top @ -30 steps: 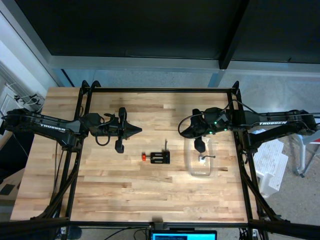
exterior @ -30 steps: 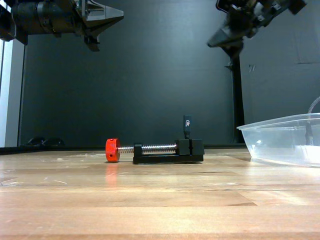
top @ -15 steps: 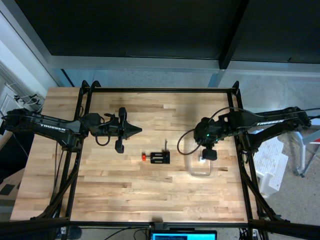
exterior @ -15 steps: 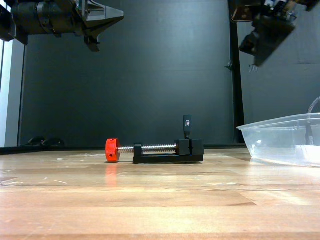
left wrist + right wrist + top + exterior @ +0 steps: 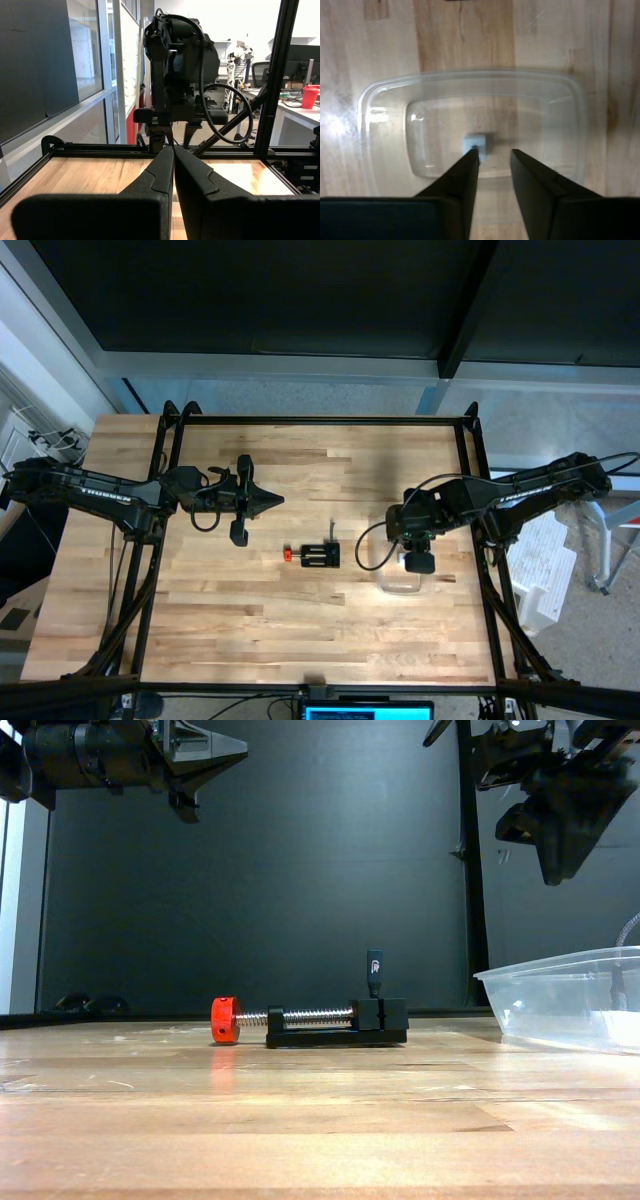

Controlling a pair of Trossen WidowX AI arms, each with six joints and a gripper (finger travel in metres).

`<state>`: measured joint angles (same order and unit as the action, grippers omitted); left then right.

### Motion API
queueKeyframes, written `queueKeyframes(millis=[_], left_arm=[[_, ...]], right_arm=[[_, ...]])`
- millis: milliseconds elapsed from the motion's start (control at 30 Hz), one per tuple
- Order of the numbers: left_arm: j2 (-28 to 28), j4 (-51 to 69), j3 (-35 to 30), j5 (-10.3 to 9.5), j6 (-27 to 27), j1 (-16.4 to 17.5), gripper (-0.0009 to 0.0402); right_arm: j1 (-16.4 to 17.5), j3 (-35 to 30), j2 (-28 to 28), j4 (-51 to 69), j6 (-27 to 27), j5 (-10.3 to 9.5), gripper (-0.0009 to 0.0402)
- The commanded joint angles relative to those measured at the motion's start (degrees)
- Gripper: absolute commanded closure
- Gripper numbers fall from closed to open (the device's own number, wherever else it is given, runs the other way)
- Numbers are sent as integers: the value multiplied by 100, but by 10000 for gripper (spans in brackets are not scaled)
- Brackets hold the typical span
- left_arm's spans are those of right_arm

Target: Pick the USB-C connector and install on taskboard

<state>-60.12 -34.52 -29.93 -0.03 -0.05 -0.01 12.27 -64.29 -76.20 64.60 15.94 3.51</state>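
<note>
The taskboard (image 5: pixel 318 556) is a small black block with a red-orange knob (image 5: pixel 287 555) and an upright dark pin (image 5: pixel 374 971), at the table's middle. It also shows in the low view (image 5: pixel 337 1021). My right gripper (image 5: pixel 493 153) hangs open above the clear tray (image 5: pixel 390 90), pointing down into it, with nothing between its fingers. It appears over the tray in the high view (image 5: pixel 419 561) and above it in the low view (image 5: pixel 553 872). I cannot make out the USB-C connector; it is hidden or out of view. My left gripper (image 5: pixel 173 148) is shut and empty, held high to the board's left (image 5: pixel 268 501).
A small white-grey square piece (image 5: pixel 474 142) lies in the tray, just beyond the right gripper's left fingertip. The tray (image 5: pixel 401 585) sits right of the taskboard, and in the low view its rim (image 5: pixel 560 967) stands above the board. A black frame surrounds the table.
My right arm has swung toward the near side and turned downward, so its gripper now hangs over the tray. The left arm and the taskboard have not moved.
</note>
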Motion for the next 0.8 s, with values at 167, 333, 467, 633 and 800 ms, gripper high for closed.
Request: queueKeyframes(millis=[167,333,467,633,800], left_arm=[[2,0,-2,0,2,2,393],[2,0,-2,0,2,2,393],[0,0,-2,0,2,0,393],[0,0,-2,0,2,2,393],[0,0,-2,0,2,0,393]], right_arm=[[245,138,-9,151,236,66,219],[459,306,-9,131,466,295,202],[466,424,-9,98,459,295,198],[466,614,-28,-127,457,297,196],[476,857,-98,-356,461,249,196]])
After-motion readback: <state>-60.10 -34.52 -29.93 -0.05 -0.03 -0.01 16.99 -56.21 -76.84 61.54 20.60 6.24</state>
